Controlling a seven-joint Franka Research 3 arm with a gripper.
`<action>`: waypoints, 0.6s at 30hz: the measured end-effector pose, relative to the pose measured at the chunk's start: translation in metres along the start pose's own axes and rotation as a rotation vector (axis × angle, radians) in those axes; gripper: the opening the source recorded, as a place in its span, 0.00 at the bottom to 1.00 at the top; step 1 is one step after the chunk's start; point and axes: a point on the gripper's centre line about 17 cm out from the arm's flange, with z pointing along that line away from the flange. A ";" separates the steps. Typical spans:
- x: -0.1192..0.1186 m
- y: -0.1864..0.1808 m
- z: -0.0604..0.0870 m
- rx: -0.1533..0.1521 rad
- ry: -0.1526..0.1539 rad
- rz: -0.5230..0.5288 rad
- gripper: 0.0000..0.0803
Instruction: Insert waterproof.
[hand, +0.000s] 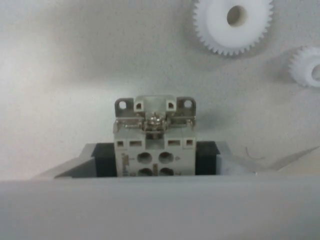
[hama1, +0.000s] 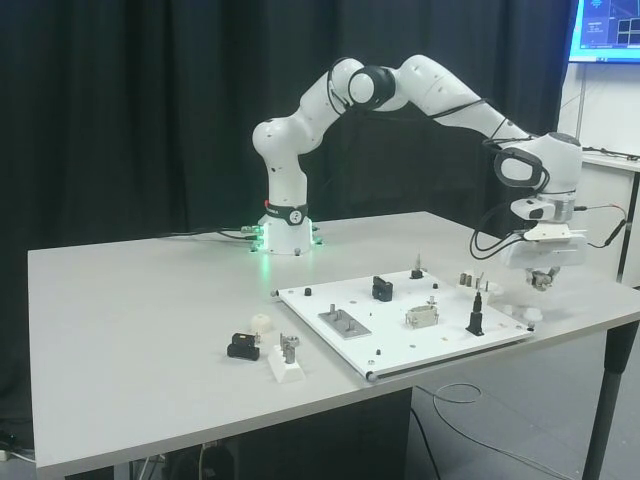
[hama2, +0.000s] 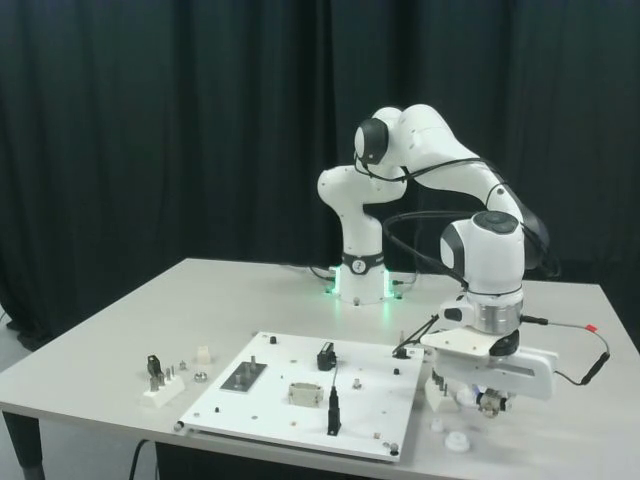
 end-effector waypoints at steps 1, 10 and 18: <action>0.000 0.000 0.000 0.000 0.000 0.000 0.39; 0.000 -0.001 -0.002 0.001 0.001 0.000 0.39; 0.001 -0.001 -0.003 0.002 0.002 0.013 0.39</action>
